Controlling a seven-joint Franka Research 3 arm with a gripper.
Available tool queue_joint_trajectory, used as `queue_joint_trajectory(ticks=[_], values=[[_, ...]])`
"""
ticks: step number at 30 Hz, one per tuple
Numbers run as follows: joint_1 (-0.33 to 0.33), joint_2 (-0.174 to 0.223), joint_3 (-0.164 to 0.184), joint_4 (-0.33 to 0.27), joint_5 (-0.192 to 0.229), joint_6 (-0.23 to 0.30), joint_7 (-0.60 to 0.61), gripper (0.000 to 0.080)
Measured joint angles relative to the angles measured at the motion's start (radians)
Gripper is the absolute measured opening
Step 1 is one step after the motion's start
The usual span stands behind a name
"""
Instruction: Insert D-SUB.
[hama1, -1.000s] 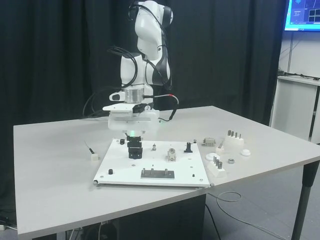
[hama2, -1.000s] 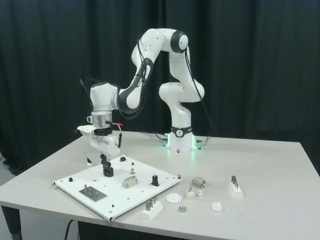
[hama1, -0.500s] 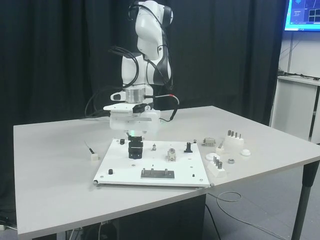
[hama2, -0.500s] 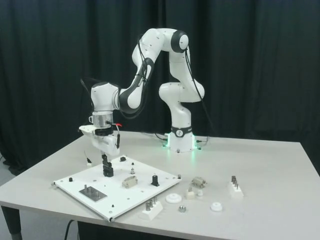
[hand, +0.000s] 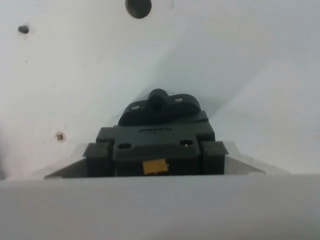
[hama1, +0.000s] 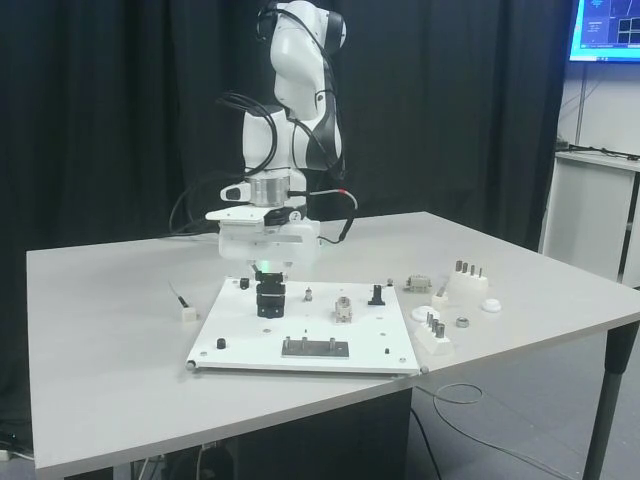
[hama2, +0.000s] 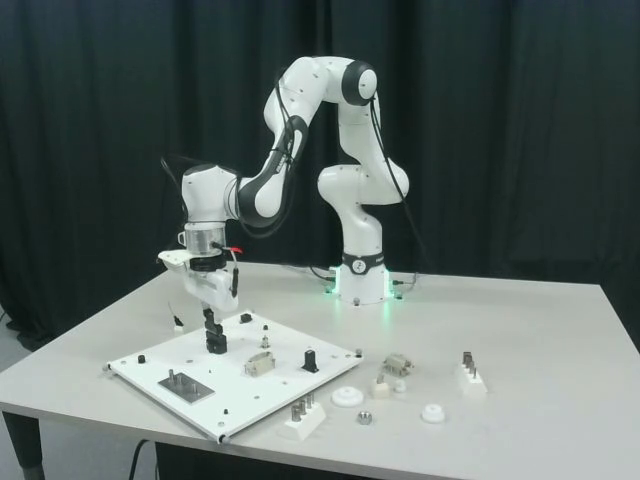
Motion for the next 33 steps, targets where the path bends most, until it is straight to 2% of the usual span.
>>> queue_joint_trajectory(ticks=[7, 20, 33], values=[[0.0, 0.0, -0.004, -0.001, -0.01, 0.0, 0.015, 0.0381], [0.0, 0.0, -0.006, -0.001, -0.052, -0.007, 0.052, 0.0381], [0.01, -0.002, -0.006, -0.001, -0.053, -0.015, 0.053, 0.0381]])
